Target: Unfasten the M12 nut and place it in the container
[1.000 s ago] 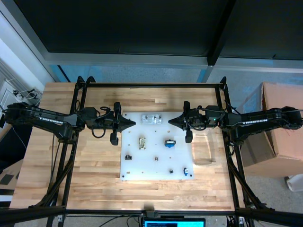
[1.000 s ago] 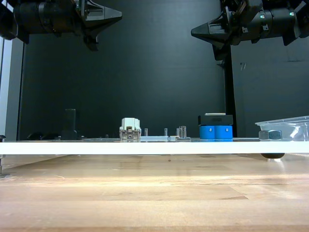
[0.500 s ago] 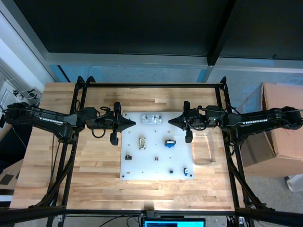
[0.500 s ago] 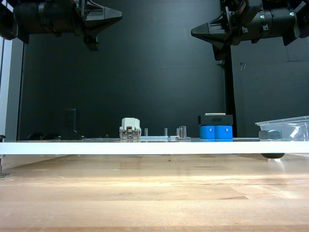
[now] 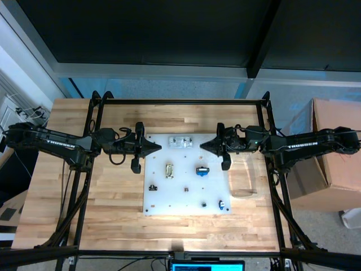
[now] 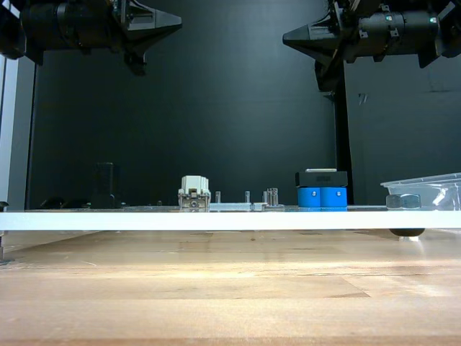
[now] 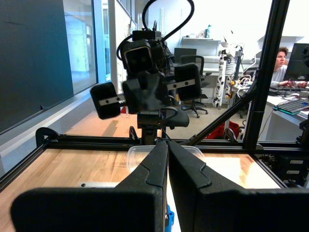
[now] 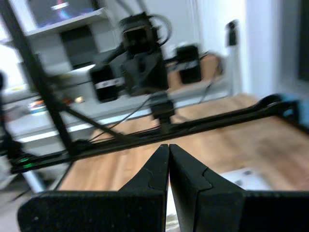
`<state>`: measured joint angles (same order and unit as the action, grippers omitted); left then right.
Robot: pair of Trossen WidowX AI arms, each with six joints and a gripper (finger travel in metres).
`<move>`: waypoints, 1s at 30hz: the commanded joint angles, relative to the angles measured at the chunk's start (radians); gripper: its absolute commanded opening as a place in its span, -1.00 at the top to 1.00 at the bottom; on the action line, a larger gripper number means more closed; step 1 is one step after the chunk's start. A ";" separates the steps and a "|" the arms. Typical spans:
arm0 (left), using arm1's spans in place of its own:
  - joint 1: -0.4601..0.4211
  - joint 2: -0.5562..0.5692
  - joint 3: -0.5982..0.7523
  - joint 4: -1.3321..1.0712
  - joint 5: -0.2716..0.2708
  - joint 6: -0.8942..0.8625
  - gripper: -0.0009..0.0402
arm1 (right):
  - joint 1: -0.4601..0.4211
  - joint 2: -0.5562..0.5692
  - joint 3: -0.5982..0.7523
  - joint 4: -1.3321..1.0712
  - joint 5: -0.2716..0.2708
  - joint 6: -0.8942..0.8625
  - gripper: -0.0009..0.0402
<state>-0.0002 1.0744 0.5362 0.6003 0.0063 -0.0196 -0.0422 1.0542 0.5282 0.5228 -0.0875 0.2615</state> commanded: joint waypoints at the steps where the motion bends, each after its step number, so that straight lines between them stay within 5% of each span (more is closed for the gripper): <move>1: 0.000 0.001 0.000 0.000 0.000 0.000 0.96 | 0.026 0.001 0.001 -0.030 -0.019 0.003 0.96; 4: 0.000 0.001 0.000 0.000 0.000 0.000 0.96 | 0.087 0.004 0.045 -0.199 0.021 0.000 0.96; 11: 0.000 0.001 0.000 0.000 0.000 0.000 0.96 | 0.272 0.093 0.251 -0.698 0.224 0.070 0.96; 19: 0.000 0.001 0.000 0.000 0.000 0.000 0.96 | 0.376 0.300 0.513 -1.110 0.224 0.362 0.96; 30: 0.000 0.001 0.000 -0.001 0.000 0.000 0.96 | 0.410 0.569 0.826 -1.485 0.109 0.663 0.96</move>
<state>-0.0002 1.0744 0.5358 0.5991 0.0067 -0.0196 0.3641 1.5978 1.3235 -0.9165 0.0292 0.9073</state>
